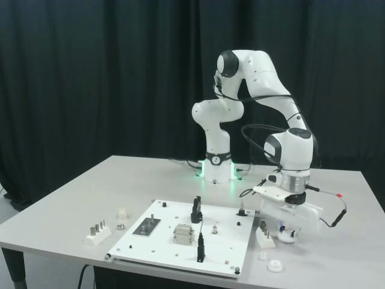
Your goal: Insert large gear.
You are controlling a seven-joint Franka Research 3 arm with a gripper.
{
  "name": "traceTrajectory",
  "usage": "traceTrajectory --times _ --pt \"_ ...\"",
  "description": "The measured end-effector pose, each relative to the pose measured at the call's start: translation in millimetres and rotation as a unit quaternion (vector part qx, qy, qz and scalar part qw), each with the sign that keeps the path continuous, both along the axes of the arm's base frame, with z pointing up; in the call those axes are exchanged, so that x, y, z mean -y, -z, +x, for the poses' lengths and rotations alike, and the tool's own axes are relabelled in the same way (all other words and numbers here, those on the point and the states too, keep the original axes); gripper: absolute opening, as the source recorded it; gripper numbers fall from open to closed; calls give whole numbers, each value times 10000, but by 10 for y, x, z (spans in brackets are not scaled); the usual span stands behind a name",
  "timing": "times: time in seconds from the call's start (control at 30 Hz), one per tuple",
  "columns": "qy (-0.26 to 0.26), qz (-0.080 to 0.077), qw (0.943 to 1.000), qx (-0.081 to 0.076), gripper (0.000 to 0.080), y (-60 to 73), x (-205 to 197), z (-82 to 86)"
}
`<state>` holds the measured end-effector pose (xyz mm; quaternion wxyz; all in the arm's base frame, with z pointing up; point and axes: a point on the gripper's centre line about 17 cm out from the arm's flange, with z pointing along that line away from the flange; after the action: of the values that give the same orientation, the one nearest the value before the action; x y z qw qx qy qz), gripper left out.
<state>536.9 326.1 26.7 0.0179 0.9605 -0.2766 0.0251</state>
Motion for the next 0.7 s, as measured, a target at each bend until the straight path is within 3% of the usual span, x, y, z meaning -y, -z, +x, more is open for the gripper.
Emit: traceTrajectory --times 0.4,0.7 --pt "13 11 10000 32 330 -32 3 35" --pt "58 56 9997 216 330 -301 18 249"
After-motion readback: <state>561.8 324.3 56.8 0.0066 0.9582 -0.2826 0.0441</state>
